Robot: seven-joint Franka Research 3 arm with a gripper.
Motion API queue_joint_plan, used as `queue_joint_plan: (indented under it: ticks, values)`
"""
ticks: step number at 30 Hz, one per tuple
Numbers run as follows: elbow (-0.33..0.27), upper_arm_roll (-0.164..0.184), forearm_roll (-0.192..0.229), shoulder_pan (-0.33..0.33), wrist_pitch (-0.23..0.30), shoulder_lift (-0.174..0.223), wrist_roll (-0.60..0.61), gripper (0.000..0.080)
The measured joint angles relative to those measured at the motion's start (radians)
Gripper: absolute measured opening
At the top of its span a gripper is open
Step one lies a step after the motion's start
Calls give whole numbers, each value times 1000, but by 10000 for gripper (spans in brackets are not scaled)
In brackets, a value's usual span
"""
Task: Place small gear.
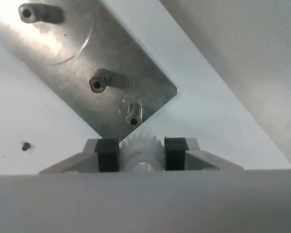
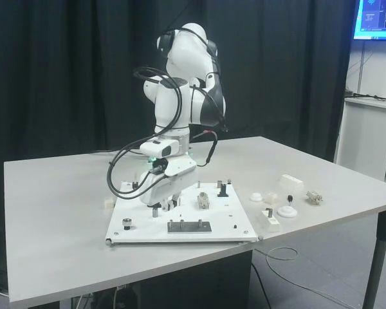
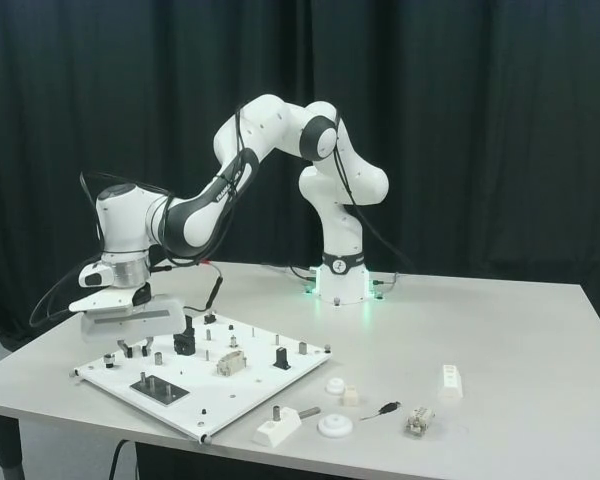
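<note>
Low in the middle of the wrist view, the gripper (image 1: 141,154) is clenched on the small gear (image 1: 142,151), a white toothed wheel held between its two black fingertips (image 1: 107,154). Just beyond it lies a grey metal plate (image 1: 72,53) with three upright pegs (image 1: 98,82), the nearest peg close to the gear. In the second room view the gripper (image 3: 138,349) hangs low over the left end of the white assembly board (image 3: 242,395) on the table (image 3: 520,340); loose white parts (image 3: 336,426) lie to the board's right.
</note>
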Motion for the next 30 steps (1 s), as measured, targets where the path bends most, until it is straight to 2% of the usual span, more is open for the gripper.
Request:
queue_joint_plan:
  ticks: [10, 15, 30]
  values:
    - [-2, 3, 3, 2, -2, 2, 0, 195]
    - [-3, 3, 15, 10, -19, 2, 0, 195]
    - [-18, 2, 76, 79, -123, -17, 33, 195]
